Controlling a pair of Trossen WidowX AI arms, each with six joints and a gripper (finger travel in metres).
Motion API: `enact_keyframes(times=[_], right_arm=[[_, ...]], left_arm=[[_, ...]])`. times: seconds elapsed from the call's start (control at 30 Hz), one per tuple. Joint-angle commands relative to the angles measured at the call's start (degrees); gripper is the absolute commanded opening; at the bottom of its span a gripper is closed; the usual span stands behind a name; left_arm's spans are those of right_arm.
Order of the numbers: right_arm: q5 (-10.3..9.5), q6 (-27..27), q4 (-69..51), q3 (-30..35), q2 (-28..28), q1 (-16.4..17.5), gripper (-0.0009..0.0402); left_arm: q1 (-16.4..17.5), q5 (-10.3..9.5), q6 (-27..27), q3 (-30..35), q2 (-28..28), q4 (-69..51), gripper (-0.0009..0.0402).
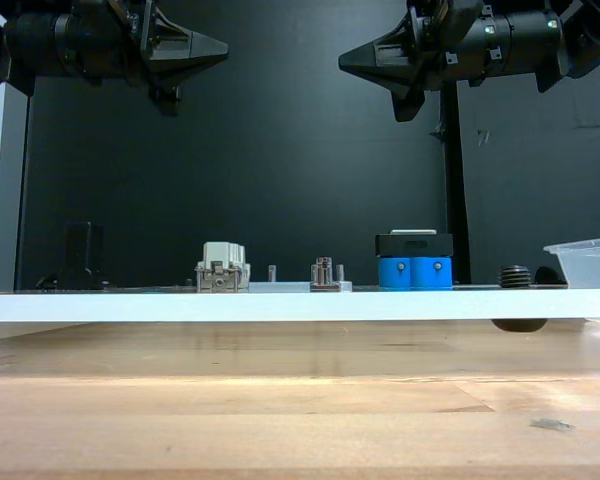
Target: Pick the M12 fastener and fasten on the M12 threads
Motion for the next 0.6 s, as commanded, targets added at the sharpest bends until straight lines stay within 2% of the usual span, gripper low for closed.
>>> enact_keyframes(times=[0.03,0.43,0.6], right_arm=[[-0.02,-0.20,3.30,0.09,-0.02,0.02,0.0000],[0.00,-0.20,3.30,0.09,-0.02,0.02,0.0000],[-1.75,-0.02,0.39,0.42,-0.98,0.09,0.0000]], left_arm=[[0.00,0.02,0.02,0.02,0.00,0.00,0.0000],[0.00,0.02,0.02,0.02,0.00,-0.02,0.0000],[0.00,0.02,0.02,0.02,0.00,-0.02,0.0000]])
